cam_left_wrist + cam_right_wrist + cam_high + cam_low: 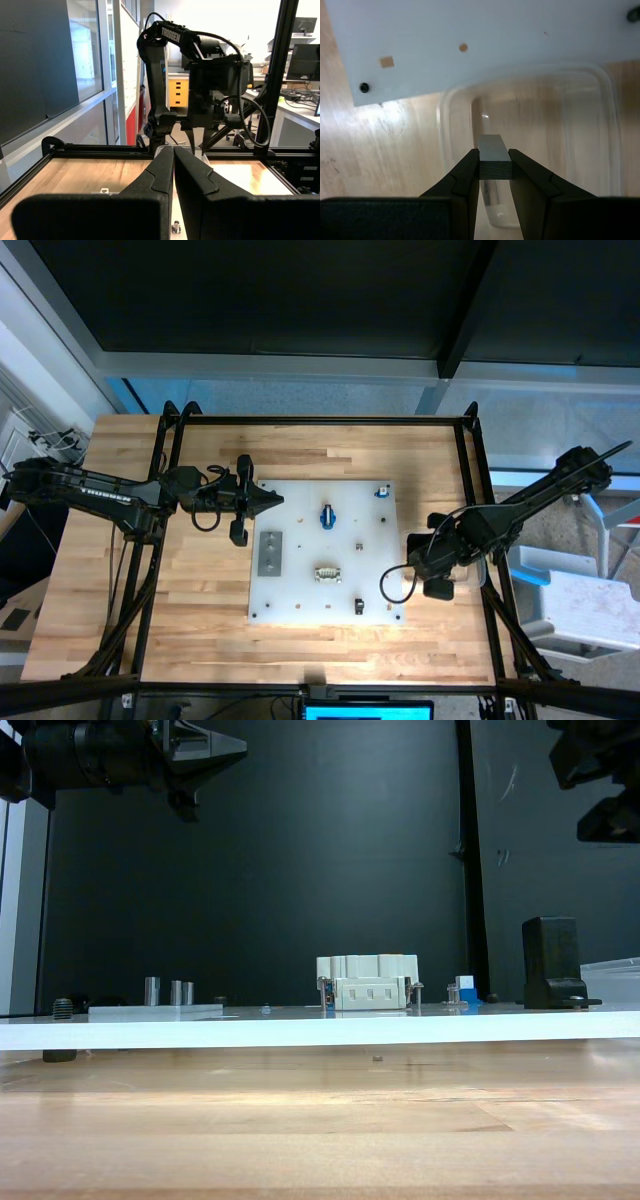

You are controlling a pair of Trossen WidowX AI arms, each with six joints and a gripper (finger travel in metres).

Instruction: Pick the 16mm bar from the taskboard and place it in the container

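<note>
Here the right gripper (494, 167) pinches the grey 16mm bar (495, 156) between its narrowly parted fingers, directly above the clear container (607, 125) that lies just beside the taskboard (470, 25). The left gripper (173, 157) is clenched on nothing (fingers pressed together), raised over the taskboard's left edge. "TROSSEN" reads on the right arm (176, 33) and the left arm (100, 497).
</note>
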